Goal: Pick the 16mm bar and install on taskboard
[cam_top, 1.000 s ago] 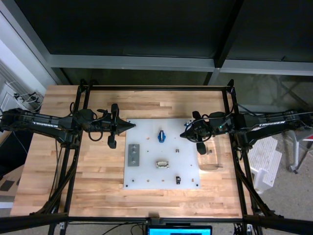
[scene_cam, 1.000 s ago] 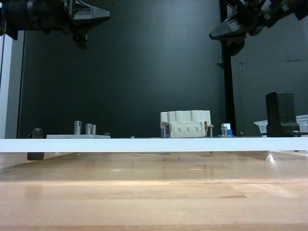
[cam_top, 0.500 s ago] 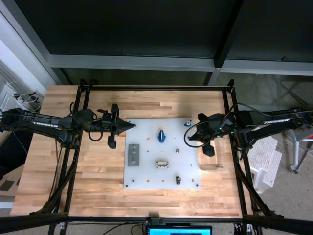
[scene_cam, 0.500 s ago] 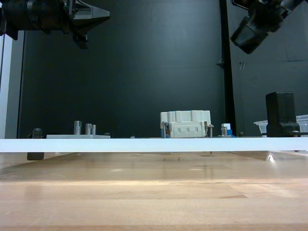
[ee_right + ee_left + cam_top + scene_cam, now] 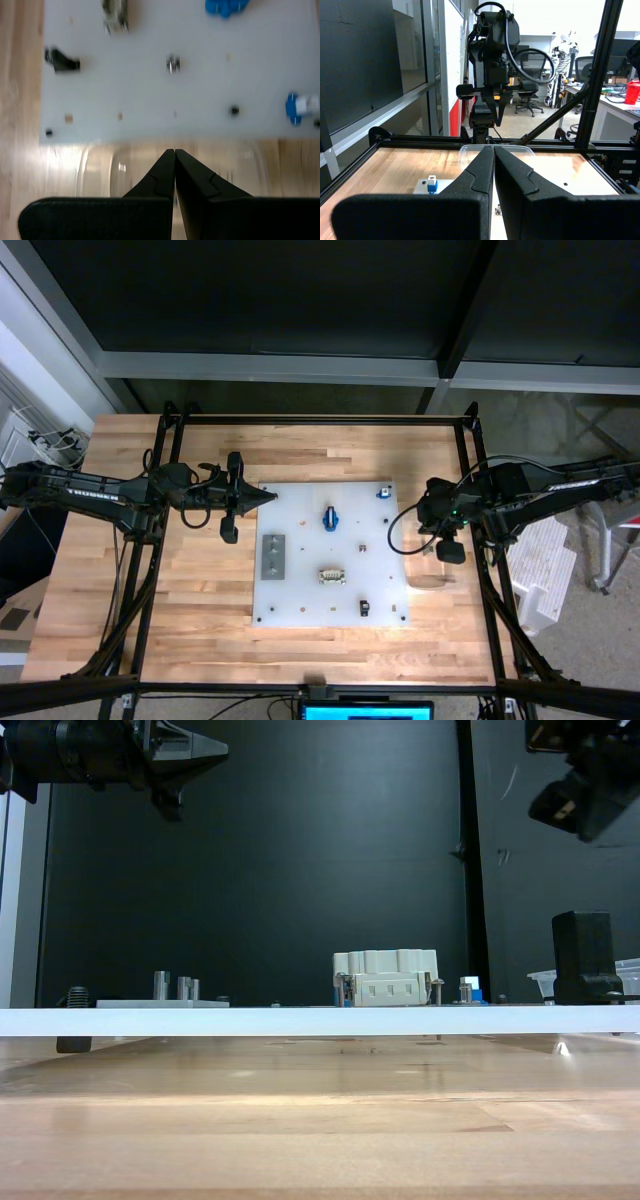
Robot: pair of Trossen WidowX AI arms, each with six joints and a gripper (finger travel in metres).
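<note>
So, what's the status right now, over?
Left end effector shut, empty, high at left edge of board. Right end effector shut, empty, over tray. Bar: cannot tell where.

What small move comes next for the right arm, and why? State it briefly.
Probably open the right gripper and lower it toward the clear tray. It is shut on nothing, high above the tray's board-side rim; the 16mm bar shows in no view, so the tray is my best guess. The left gripper, also shut, hangs high at the white board's left edge.
</note>
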